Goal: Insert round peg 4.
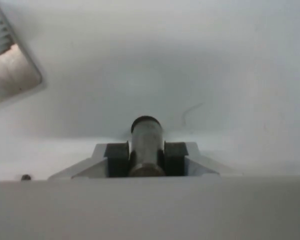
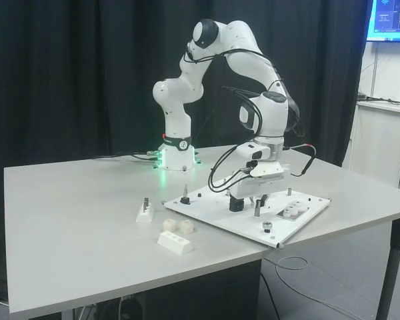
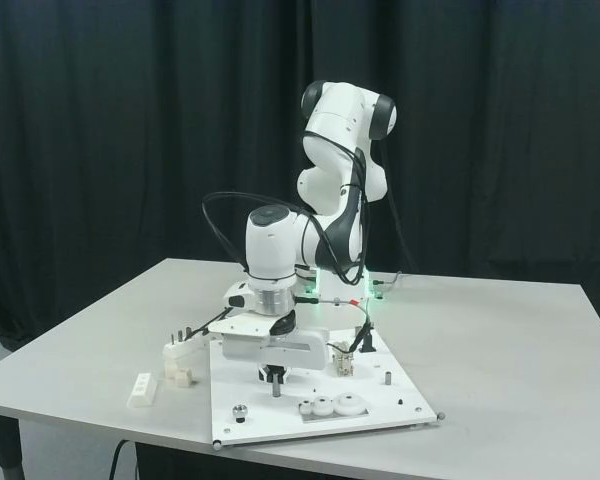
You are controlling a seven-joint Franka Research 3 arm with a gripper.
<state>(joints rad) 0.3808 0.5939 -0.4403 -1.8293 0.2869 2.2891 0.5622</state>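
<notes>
In the wrist view, my gripper (image 1: 146, 159) is shut on a grey round peg (image 1: 146, 142) with a black tip. The black finger pads (image 1: 118, 159) press its two sides. The peg points down at a bare patch of the white board (image 1: 200, 65), and no hole shows under it. From the first room view, the gripper (image 2: 257, 202) hangs low over the middle of the board (image 2: 210, 219) with the peg (image 2: 257, 211) upright, its tip close to the surface. The second room view shows the same gripper (image 3: 275, 376) and peg (image 3: 276, 389) above the board (image 3: 380, 405).
White gears (image 2: 291, 212) lie near the board's right end, and a black block (image 2: 236, 204) stands beside the gripper. A thin peg (image 2: 186, 198) stands at the board's back left. White holder blocks (image 2: 175, 243) (image 2: 145, 212) sit on the grey table (image 2: 73, 213). A grey fixture (image 1: 10, 72) edges into the wrist view.
</notes>
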